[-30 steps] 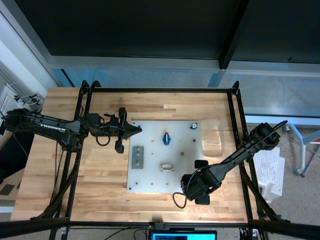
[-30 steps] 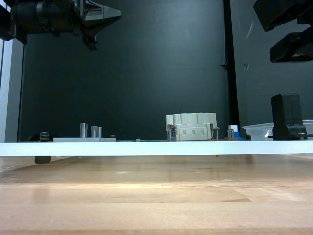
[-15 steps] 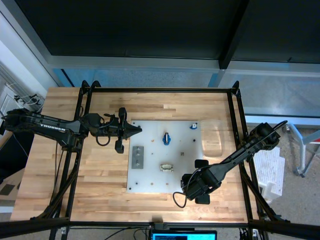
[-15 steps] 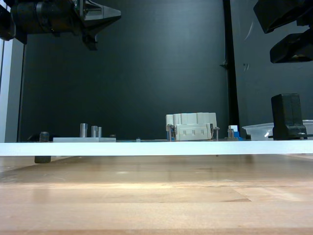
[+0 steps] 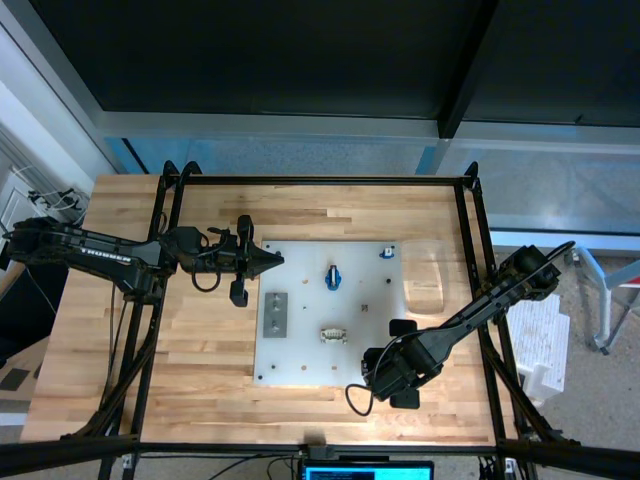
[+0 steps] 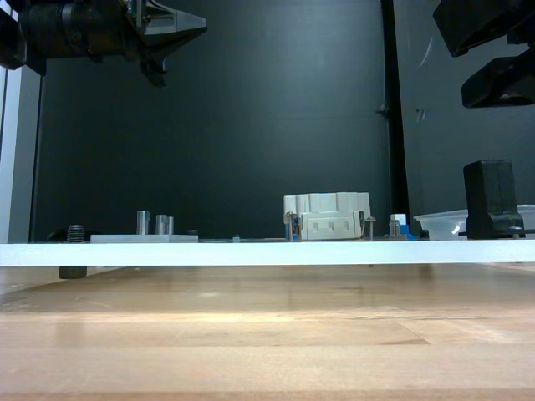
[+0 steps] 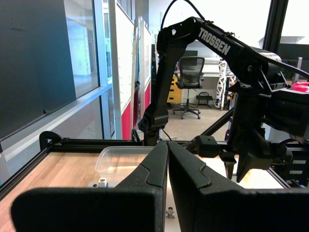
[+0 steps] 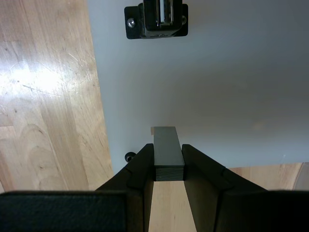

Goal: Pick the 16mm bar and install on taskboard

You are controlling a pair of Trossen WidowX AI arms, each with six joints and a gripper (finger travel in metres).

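White "TROSSEN" lettering, printed along the right arm (image 7: 212, 41)

The grey rectangular bar (image 8: 168, 145) is clamped between the fingers of the right gripper (image 8: 169, 162), above the near right corner of the flat white taskboard (image 5: 300, 360).

Right gripper (image 5: 386, 376) nudged, only just.
With the bar (image 8: 168, 150) clamped in its jaws, it has crept a touch inward — toward the taskboard's (image 5: 300, 350) near right corner — nothing more.
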